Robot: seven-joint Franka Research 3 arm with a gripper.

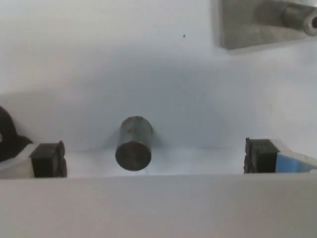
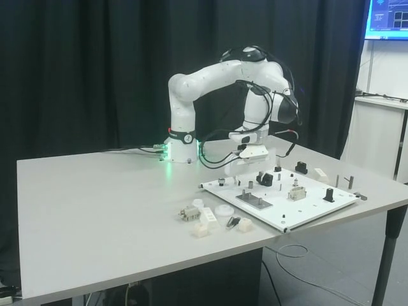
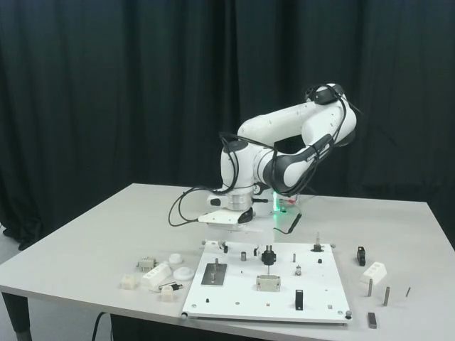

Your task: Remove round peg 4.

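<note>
On the grey table (image 2: 95,197), before black curtains, lies a white board (image 3: 234,295). A grey round peg (image 1: 133,144) stands upright in this board, near its edge closest to the robot base. The gripper (image 1: 153,157) hangs just above it with fingers wide open, one on each side, not touching. Small white parts (image 3: 160,273) lie beside the board.

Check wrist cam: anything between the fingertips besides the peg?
No. Only the round peg stands between the gripper's open fingers, upright on the white board; bare board either side.
</note>
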